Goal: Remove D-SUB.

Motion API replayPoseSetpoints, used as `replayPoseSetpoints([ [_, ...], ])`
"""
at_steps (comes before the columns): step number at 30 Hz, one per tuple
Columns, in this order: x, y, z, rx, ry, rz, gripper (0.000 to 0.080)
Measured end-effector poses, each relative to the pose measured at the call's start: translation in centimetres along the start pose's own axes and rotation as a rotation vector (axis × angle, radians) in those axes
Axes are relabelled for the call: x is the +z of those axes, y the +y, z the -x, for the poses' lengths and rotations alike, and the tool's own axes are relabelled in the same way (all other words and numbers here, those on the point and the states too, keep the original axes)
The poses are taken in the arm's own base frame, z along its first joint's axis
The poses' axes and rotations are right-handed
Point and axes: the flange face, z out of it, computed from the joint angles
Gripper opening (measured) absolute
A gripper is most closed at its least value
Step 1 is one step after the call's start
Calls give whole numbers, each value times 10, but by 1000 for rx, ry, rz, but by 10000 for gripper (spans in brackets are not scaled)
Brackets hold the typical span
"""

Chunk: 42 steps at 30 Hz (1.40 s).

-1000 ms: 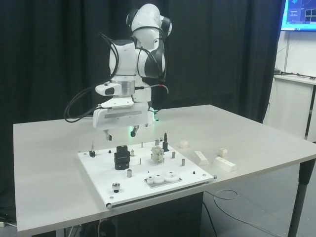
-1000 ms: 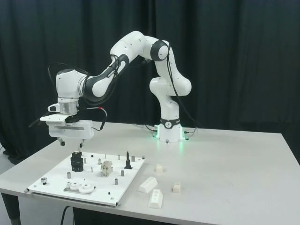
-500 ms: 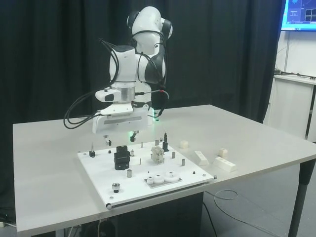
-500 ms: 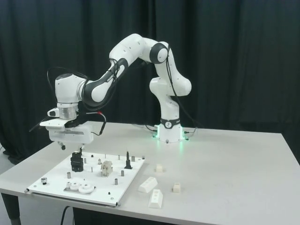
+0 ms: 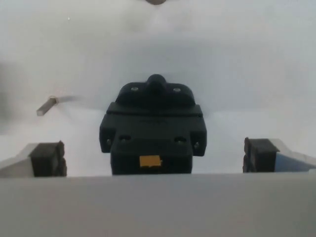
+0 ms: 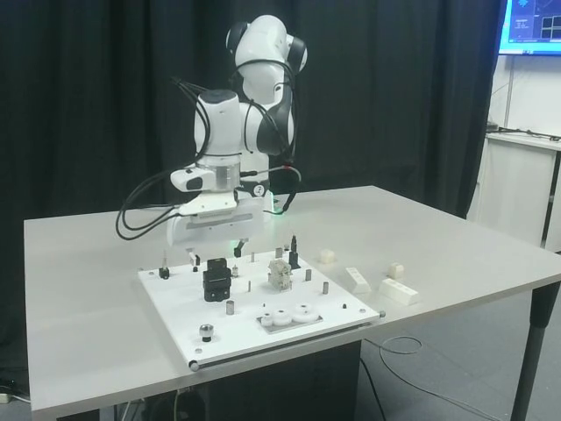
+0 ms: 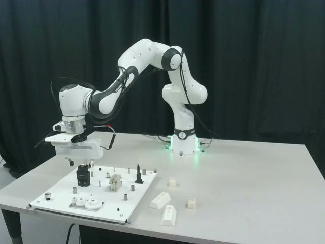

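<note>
black curtains [image 7: 264, 66] hang floor to ceiling behind the grey tabletop [image 7: 254, 178]. in the first room view a lit screen [image 6: 531, 26] shows at the upper corner above a white cabinet [image 6: 517, 189], and a cable [image 6: 399, 346] loops on the grey floor [image 6: 456, 377].

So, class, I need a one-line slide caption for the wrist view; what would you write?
Open gripper poised above the black D-SUB connector on the white board, one fingertip on each side.
</note>
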Motion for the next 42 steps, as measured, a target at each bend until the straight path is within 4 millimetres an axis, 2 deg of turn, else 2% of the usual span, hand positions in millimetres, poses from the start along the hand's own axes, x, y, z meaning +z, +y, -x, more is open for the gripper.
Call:
replayPoseSetpoints([
  [21, 21, 6, 12, 11, -58, 7, 800],
  [42, 17, 3, 9, 43, -19, -22, 800],
])
